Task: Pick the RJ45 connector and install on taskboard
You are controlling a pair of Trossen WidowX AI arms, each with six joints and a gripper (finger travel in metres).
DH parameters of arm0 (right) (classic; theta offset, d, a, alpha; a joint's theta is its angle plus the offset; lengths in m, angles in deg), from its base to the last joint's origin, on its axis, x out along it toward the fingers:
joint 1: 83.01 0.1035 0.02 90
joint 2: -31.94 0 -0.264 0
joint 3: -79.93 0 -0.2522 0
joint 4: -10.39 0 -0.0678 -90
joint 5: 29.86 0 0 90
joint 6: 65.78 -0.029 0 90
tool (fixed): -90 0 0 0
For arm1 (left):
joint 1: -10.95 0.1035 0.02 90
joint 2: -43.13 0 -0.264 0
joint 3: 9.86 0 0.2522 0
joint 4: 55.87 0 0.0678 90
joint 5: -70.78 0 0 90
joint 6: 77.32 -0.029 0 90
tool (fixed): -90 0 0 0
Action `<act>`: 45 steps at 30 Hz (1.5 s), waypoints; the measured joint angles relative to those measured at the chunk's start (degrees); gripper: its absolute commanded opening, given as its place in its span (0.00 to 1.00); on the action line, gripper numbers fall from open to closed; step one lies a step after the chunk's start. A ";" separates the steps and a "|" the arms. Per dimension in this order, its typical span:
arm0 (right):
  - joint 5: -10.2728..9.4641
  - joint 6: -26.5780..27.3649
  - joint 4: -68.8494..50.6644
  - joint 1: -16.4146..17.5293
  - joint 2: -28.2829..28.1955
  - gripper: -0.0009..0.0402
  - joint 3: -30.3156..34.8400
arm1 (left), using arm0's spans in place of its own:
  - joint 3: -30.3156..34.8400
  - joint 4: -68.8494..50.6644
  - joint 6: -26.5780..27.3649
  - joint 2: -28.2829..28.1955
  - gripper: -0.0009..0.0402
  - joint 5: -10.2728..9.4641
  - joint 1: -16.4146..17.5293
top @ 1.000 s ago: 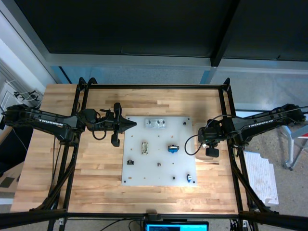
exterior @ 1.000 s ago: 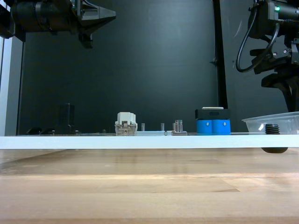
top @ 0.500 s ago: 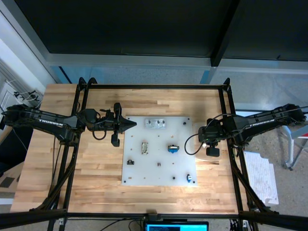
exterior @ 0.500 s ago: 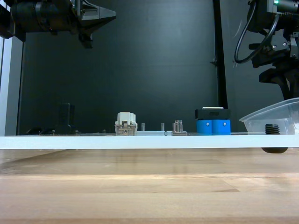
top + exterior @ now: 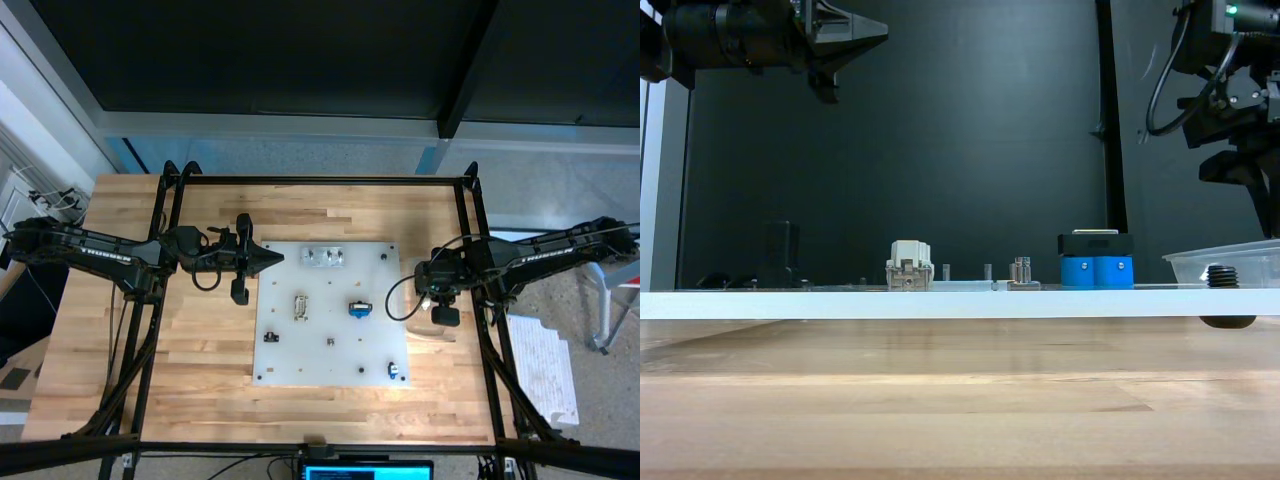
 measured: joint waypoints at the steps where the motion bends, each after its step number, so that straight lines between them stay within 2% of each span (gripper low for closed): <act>1: 0.00 0.13 0.00 -0.35 0.00 0.02 0.00 | 0.00 0.00 0.00 0.00 0.02 0.02 0.00; 11: 0.00 0.09 -0.24 0.11 0.39 0.02 1.27 | 0.02 0.00 -0.02 0.00 0.02 0.00 0.00; 25: -0.02 -10.62 -5.44 10.40 -1.25 0.02 10.75 | 0.02 0.00 0.00 0.00 0.02 0.02 0.00; 35: 0.04 -15.91 -5.51 17.46 -8.44 0.02 16.76 | 0.02 0.00 -0.02 0.00 0.02 0.02 0.00; 39: 1.42 -17.22 -5.46 20.41 -12.83 0.02 20.28 | 0.00 0.00 -0.02 0.00 0.02 0.00 0.00; 45: 1.55 -19.04 -4.72 23.39 -18.91 0.02 24.96 | 0.02 0.00 -0.02 0.00 0.02 0.02 0.00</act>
